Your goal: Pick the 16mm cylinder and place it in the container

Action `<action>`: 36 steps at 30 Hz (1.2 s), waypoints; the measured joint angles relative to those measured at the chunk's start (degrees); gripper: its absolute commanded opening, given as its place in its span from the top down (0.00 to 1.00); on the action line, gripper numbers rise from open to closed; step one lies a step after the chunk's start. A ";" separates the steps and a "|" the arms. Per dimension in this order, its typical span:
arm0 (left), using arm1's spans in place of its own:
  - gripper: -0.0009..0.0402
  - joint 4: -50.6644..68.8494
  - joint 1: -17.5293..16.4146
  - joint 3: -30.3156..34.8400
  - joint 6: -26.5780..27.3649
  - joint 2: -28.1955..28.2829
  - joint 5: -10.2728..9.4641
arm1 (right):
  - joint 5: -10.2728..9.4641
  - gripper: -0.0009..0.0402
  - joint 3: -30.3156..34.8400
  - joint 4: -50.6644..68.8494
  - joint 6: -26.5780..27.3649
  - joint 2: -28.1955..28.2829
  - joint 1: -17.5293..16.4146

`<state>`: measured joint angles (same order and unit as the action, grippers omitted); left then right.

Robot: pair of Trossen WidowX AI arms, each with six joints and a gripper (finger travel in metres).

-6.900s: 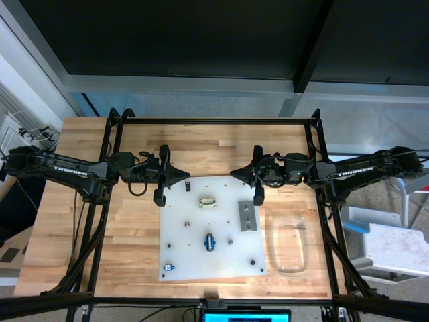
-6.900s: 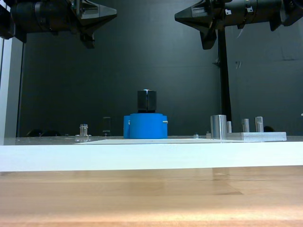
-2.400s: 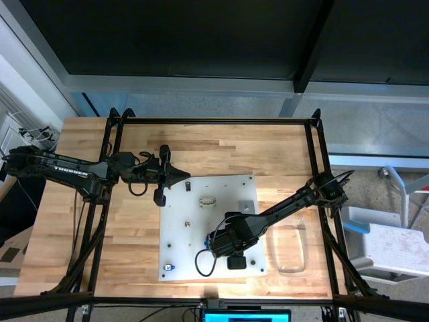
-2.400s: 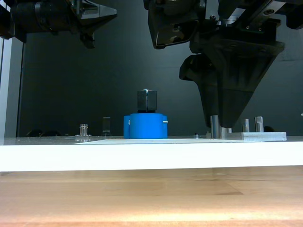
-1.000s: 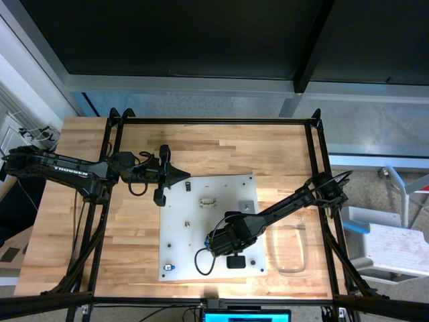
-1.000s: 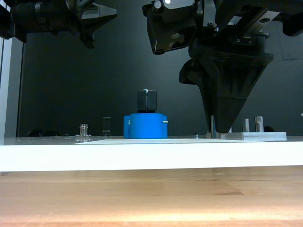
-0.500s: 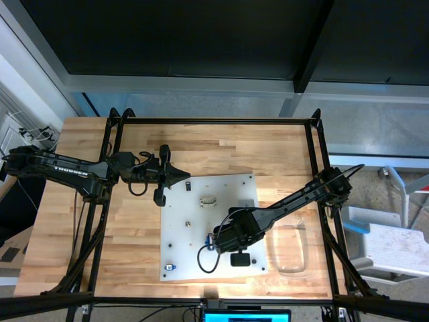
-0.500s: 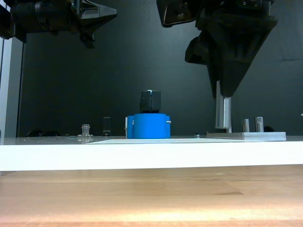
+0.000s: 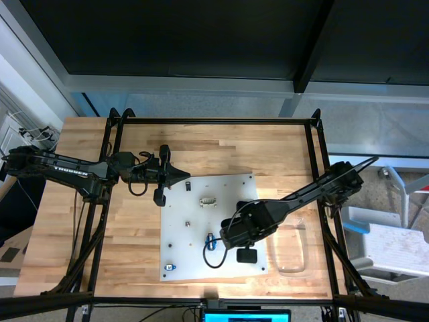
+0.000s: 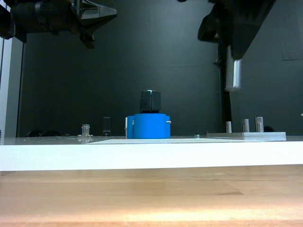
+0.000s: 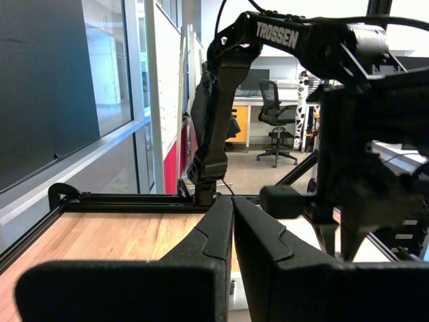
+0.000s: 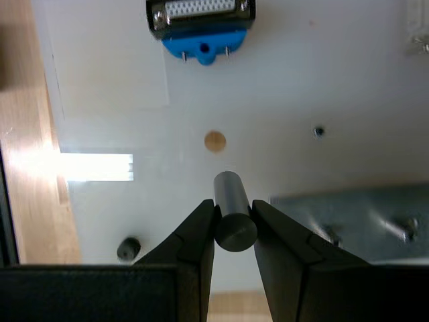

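Two fixed cameras, two riding the wrists.
High view looks down and away over the table (image 9: 134, 221); low view sits level at its near edge; both catch the blue connector (image 9: 210, 241). Left wrist camera sights along the closed left gripper (image 11: 232, 201), by the white board (image 9: 184, 248)'s far-left corner, toward the right arm (image 11: 221, 100); right wrist camera peers down past the right gripper (image 12: 233, 204) pinching the 16mm cylinder (image 12: 234, 225) over the board.

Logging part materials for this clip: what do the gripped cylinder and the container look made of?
16mm cylinder, held above the board in the right pincer: likely metal, satin grey with a soft sheen. Container: clear plastic, wood showing through. Left pincer is parked at the board's far corner.
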<state>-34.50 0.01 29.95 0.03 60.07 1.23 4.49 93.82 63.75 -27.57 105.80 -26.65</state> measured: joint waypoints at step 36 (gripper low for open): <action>0.98 0.02 0.00 0.00 0.02 0.00 0.00 | 0.42 0.90 -22.56 -2.08 -21.88 -20.02 -10.45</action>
<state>-34.48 0.01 29.95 0.05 60.07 1.23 4.91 71.26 61.67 -49.45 85.78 -37.10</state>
